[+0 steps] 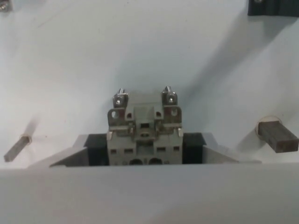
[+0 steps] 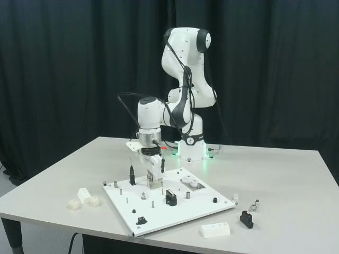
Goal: Remove waterproof.
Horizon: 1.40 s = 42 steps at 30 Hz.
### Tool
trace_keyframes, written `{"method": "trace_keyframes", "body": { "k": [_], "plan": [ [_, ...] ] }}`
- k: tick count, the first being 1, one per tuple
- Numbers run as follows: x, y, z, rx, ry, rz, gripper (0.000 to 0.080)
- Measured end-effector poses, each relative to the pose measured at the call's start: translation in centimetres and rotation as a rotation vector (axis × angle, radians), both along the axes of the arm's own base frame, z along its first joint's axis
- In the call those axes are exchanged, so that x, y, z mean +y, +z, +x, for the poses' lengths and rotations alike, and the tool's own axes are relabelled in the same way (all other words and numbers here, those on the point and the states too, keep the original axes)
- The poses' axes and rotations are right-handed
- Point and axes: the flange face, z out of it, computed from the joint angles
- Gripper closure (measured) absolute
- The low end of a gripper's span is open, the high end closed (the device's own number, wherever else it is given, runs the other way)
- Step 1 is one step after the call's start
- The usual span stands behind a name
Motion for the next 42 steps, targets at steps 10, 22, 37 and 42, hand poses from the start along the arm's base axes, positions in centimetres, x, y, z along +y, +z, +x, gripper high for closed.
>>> {"method": "trace_keyframes", "body": {
  "k": [10,22,37,42],
  "plan": [
    [-0.03,0.06,-0.01,0.001,-0.001,0.001,0.0479],
    [-0.07,0.14,-0.03,0.002,-0.002,0.003,0.0479],
    [-0.10,0.21,-0.05,0.003,-0.003,0.004,0.0479],
    [-0.11,0.25,-0.04,0.005,0.001,0.006,0.0479]
  ]
}}
